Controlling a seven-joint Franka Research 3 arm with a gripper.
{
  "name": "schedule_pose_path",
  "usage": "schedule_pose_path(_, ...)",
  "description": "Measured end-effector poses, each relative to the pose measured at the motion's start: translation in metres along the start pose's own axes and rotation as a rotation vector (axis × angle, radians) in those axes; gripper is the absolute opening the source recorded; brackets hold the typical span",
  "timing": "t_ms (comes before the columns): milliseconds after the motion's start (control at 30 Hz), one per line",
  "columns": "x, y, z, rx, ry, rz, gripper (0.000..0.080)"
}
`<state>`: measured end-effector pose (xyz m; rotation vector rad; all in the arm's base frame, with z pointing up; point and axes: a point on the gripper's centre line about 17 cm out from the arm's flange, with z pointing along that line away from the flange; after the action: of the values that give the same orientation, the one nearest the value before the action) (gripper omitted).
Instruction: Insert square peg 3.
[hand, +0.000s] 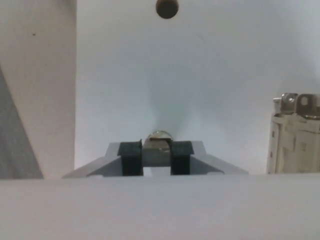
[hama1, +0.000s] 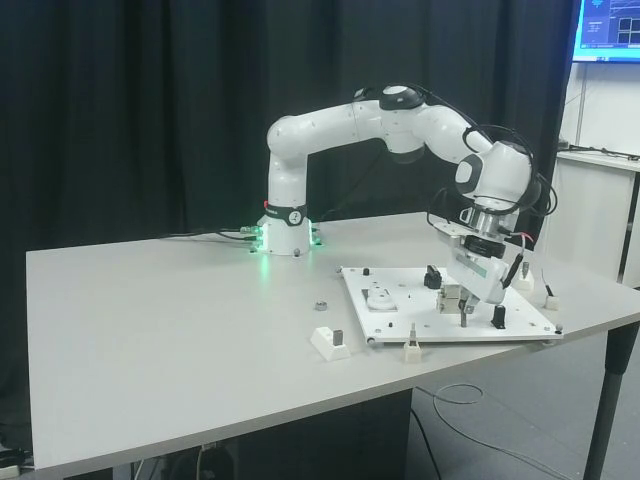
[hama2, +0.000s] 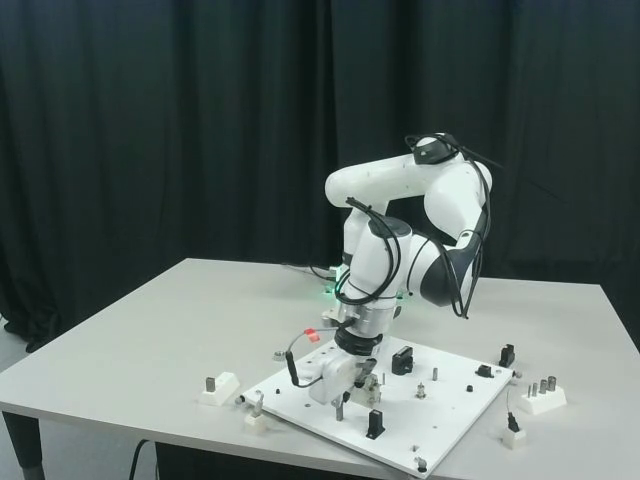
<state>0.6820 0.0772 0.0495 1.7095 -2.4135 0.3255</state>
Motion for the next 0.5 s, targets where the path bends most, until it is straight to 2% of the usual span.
schedule_pose_path(500,-0.0006,0.0026,0.0036,-0.004,0.003,-0.002,0.0114)
